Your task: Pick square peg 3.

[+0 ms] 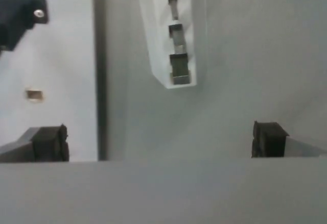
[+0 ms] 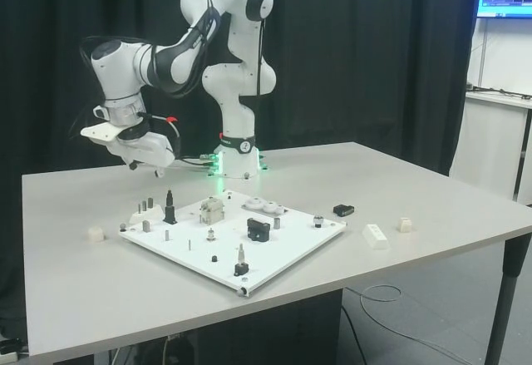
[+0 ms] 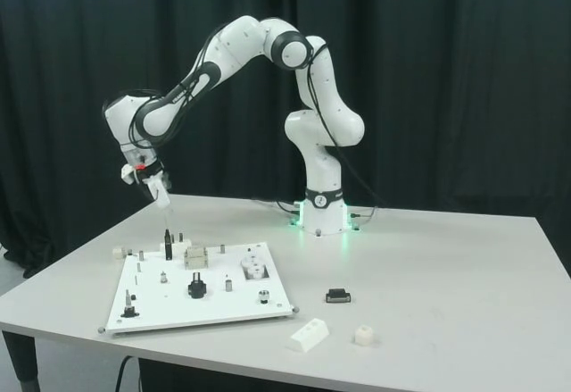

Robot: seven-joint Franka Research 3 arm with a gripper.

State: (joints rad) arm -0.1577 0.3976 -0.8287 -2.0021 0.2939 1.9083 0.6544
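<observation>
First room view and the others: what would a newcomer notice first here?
The white robot arm stands out against the black curtain, bent over with its end effector high above the grey table. Below lies a white flat board carrying small parts. In the wrist view, a white holder block with three grey square pegs sits below the open end effector.

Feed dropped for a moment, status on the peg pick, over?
Tool open, empty, above the table. Three square pegs seated in white holder, untouched; cannot tell which is peg 3. Nothing between tool and holder.
</observation>
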